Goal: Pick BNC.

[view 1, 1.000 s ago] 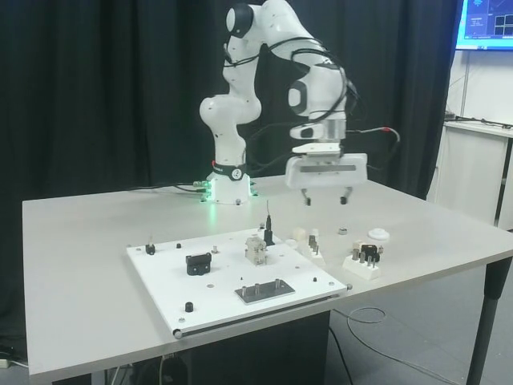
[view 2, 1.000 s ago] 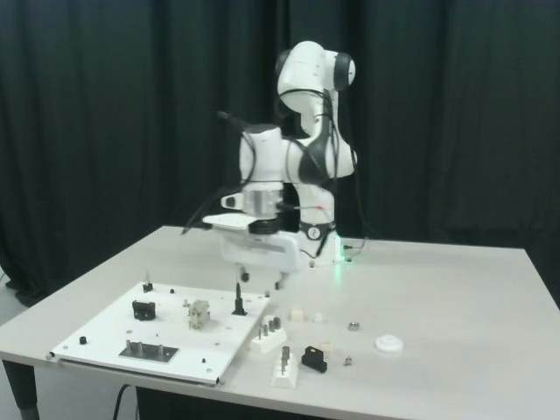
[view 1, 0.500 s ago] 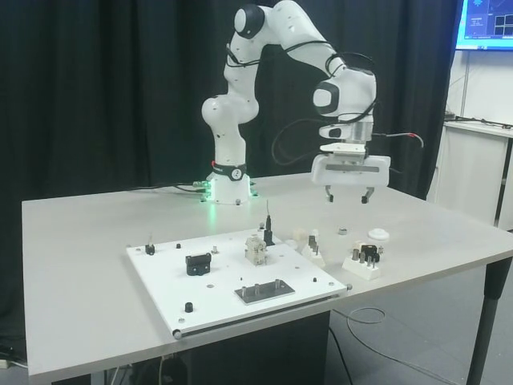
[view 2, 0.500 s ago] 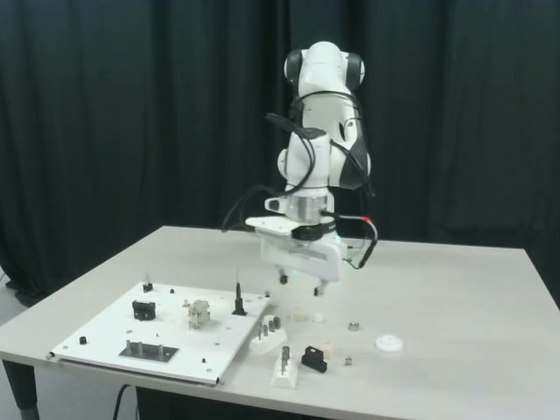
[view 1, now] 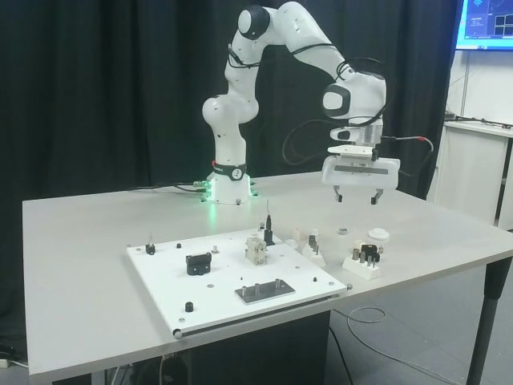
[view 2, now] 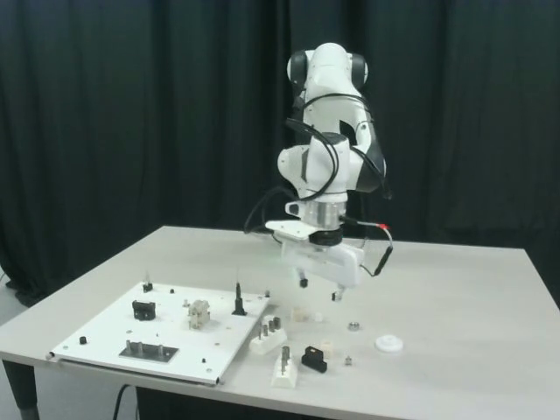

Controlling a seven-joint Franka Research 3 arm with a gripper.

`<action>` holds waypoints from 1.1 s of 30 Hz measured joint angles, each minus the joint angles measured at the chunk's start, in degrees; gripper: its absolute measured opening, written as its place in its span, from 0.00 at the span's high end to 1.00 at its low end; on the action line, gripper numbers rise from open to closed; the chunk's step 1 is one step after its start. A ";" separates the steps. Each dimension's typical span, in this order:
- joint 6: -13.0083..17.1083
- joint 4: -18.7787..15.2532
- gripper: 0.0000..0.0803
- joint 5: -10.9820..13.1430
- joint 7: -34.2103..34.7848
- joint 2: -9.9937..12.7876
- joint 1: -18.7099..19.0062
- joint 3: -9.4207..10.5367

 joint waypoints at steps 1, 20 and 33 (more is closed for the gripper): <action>0.02 0.02 0.00 0.00 0.83 0.11 0.00 0.26; 3.94 4.43 0.00 0.11 13.94 6.46 0.00 4.78; 4.26 10.79 0.00 0.11 20.16 13.72 -0.05 5.52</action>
